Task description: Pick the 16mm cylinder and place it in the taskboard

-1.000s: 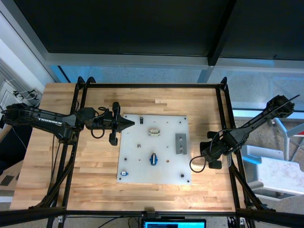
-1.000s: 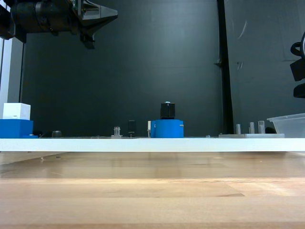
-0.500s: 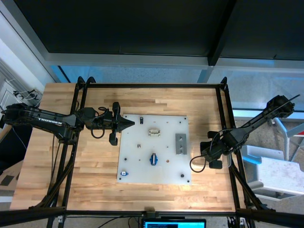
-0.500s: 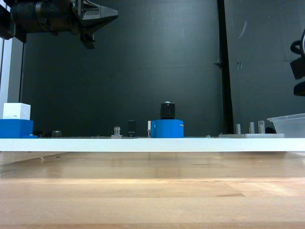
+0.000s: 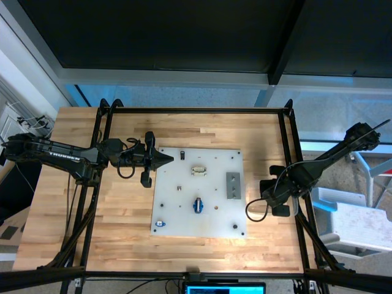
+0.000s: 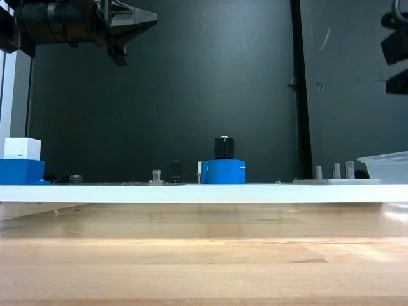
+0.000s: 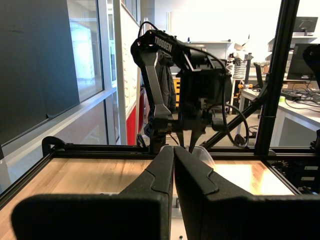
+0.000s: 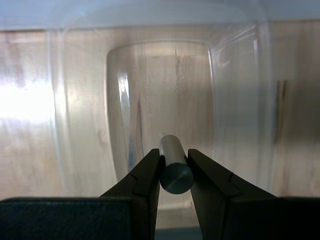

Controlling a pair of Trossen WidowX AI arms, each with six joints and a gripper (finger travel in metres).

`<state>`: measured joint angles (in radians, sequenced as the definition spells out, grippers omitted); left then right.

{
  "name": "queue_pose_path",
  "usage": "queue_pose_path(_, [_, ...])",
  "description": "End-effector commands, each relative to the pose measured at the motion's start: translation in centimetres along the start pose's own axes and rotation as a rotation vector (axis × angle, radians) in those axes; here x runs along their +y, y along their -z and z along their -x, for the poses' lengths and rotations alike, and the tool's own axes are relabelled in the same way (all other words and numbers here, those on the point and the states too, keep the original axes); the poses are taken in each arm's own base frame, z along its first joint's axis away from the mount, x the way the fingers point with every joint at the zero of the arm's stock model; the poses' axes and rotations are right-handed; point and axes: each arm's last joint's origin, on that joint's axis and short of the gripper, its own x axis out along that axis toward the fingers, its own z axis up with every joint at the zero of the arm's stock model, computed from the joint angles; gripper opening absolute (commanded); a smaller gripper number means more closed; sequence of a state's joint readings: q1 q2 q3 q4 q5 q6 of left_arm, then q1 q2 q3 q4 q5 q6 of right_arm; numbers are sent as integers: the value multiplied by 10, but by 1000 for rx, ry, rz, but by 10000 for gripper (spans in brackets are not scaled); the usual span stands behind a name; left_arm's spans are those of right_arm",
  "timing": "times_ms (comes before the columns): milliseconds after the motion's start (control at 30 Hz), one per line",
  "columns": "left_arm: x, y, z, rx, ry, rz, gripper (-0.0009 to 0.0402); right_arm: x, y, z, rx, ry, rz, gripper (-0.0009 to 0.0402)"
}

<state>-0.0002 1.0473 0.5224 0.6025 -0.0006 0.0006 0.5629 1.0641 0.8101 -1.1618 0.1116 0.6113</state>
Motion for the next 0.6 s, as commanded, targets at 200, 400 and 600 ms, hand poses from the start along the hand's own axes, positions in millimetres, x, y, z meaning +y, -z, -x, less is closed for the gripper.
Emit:
queue_pose_path(200, [0, 0, 0, -1, 0, 0, 0, -1, -4, 26, 0, 5, 0, 24])
queue_pose_path(400, [0, 0, 0, -1, 0, 0, 0, -1, -6, 31, -10, 0, -2, 24])
queue_pose_path(600, [0, 0, 0, -1, 0, 0, 0, 0, -6, 31, -19, -6, -4, 24])
